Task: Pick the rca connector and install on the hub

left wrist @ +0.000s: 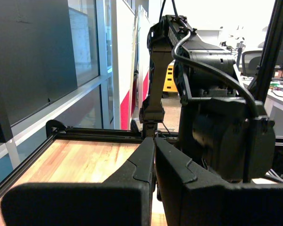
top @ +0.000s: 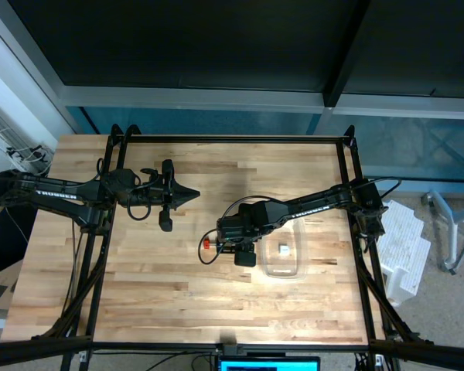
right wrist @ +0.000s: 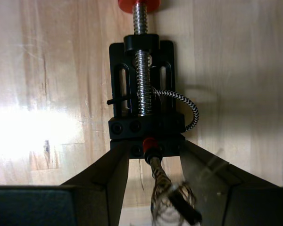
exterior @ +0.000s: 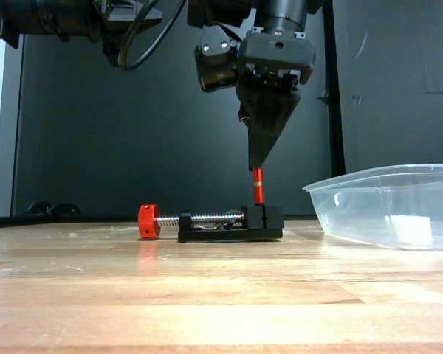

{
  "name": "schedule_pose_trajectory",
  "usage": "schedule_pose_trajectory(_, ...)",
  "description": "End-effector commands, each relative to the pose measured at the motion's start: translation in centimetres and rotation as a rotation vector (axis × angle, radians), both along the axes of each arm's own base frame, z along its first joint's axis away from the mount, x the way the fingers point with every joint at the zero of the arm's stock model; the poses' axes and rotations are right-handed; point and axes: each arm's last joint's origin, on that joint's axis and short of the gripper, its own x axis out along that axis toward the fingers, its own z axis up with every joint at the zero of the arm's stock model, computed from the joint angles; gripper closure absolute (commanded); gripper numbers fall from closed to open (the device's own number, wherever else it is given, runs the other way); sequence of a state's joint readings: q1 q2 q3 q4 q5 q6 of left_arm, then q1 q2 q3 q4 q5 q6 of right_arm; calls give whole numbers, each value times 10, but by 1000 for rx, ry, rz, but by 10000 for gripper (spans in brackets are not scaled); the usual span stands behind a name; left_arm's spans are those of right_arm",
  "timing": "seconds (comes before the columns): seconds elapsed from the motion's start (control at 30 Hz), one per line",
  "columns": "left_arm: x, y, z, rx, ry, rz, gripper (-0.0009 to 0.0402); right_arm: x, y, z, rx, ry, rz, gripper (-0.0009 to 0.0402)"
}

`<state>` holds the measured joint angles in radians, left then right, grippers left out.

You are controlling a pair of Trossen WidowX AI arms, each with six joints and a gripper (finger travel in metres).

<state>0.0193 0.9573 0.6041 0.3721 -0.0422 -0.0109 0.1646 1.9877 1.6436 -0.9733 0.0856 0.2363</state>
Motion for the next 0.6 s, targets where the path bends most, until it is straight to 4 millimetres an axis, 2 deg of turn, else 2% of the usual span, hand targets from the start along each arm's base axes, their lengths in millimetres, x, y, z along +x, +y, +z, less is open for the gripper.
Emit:
schedule_pose_trajectory(0.03,0,0,0,0,0,0,392,-4,1,9,3,-22,7,232)
schedule_pose_trajectory(0.6,0,0,0,0,0,0,392,-55,-2,21,26,-164,27,253)
